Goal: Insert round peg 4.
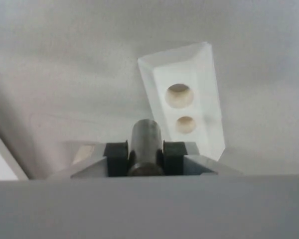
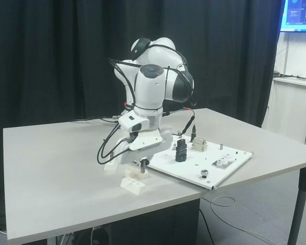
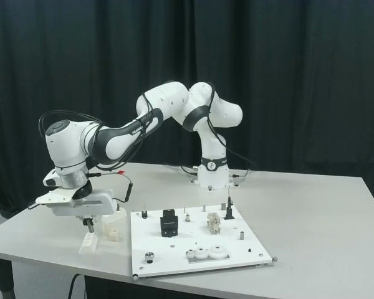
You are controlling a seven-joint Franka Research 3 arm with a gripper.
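Tool (image 1: 145, 162) is clenched on the round peg (image 1: 145, 142): in the wrist view I see the grey cylinder pinched between the two black fingertips (image 1: 116, 157), its free end pointing down toward the desk (image 2: 51, 153).

Peg is off the desk, hanging just above the white hole block (image 1: 182, 102). That block lies flat on the desk and shows two round holes in a row, one larger (image 1: 179, 95) and one smaller (image 1: 185, 124). From the wrist view the peg tip sits beside the block, near the smaller hole, not in either one. Can't tell exact alignment from this angle.

In the first room view the tool (image 2: 141, 164) hovers over the block (image 2: 133, 185), close to the desk's front edge. A second small white block (image 2: 110, 166) sits just behind it on the desk. Second room view agrees: tool (image 3: 87, 222) low over the block (image 3: 88, 243), with another small white piece (image 3: 114, 235) beside it.

White assembly board (image 2: 229, 171) lies next to the blocks on the desk, carrying a black fixture (image 2: 180, 151), white gears (image 2: 223, 162) and a few upright pins. Arm (image 3: 143, 121) reaches well out from its base (image 3: 212, 177) at the desk's back edge.
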